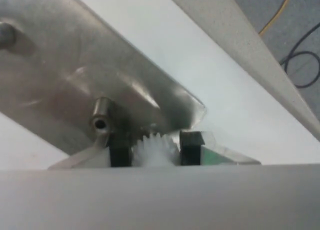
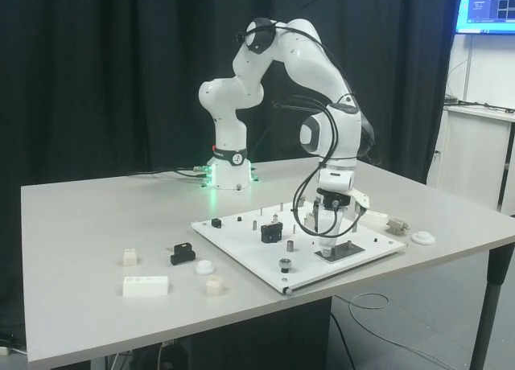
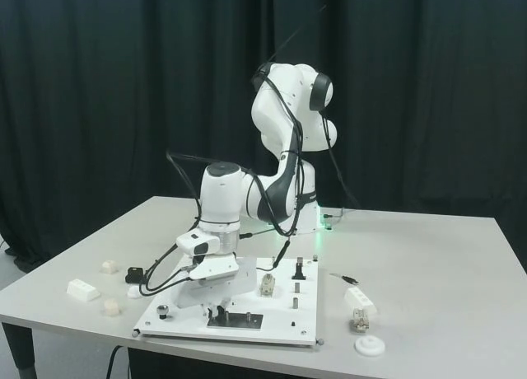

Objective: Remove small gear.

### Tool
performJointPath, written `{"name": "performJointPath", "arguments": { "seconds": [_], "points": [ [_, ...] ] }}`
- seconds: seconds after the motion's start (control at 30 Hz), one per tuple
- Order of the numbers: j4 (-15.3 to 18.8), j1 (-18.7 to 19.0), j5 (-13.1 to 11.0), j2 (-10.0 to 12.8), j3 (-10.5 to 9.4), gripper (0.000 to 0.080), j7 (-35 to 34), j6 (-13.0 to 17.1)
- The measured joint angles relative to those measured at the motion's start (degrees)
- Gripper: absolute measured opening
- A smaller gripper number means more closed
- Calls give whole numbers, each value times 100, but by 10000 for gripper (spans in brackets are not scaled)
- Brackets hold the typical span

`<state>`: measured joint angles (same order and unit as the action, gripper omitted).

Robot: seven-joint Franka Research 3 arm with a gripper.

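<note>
I'm sitting right over the metal plate (image 1: 75,75) on the white board (image 2: 241,229), near the front edge of the desk (image 2: 80,225). In the wrist view the small gear (image 1: 155,149) is sitting between the two black fingers (image 1: 192,146) of the gripper (image 1: 156,151), toothed rim up, next to a metal peg (image 1: 101,119). The fingers are looking closed in on the gear's sides, though I can't tell how firmly they're biting. I'm guessing it's light, stiff plastic, so it's not going to squash, but the teeth are slippery ground for flat pads. I'm thinking the best hold is straight across the widest part, pulling straight up so it isn't jamming on its shaft
</note>
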<state>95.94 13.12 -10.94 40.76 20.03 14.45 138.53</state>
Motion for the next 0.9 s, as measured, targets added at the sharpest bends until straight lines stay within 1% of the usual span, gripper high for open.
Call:
{"name": "performJointPath", "arguments": {
  "seconds": [0.27,0.43,0.53,0.7,0.8,0.9],
  "points": [
    [-31,-6,32,-15,0,202,0,-66],
    [-74,-19,102,-128,5,202,0,-202],
    [-112,-37,151,-234,5,202,0,-368],
    [-189,-64,162,-373,5,199,0,-670],
    [-222,-75,162,-406,5,199,-1,-775],
    [-235,-77,162,-410,5,199,-25,-807]
  ]
}}
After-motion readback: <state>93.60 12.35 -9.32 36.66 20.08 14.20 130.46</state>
